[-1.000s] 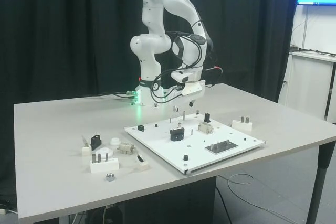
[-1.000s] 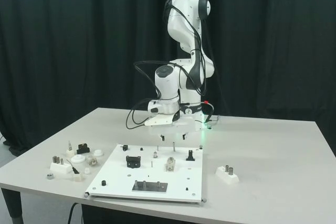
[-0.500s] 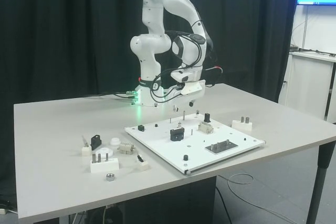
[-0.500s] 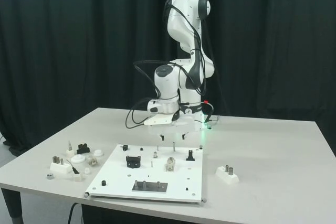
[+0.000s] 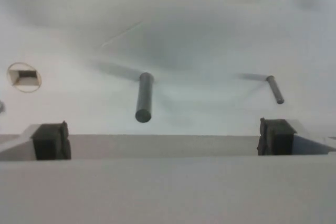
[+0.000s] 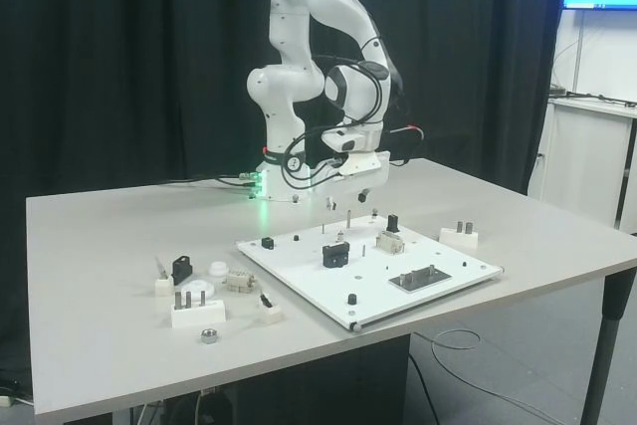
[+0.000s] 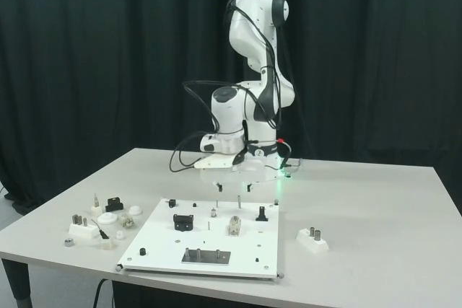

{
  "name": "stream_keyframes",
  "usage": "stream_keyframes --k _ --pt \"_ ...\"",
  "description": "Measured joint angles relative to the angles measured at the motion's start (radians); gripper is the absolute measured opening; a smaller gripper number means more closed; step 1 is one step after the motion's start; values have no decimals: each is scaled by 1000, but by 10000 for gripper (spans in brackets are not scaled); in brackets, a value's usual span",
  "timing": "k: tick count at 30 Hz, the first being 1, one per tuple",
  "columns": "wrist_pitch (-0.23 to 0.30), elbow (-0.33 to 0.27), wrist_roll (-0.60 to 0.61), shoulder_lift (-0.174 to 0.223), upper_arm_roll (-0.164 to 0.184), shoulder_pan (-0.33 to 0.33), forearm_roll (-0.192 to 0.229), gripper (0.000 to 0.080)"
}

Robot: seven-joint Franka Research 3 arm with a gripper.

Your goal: Insert round peg 2.

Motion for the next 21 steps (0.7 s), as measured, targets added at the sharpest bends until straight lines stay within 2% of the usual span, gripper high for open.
stream_keyframes --k 21 --pt "16 -2 5 -2 -49 0 -31 800"
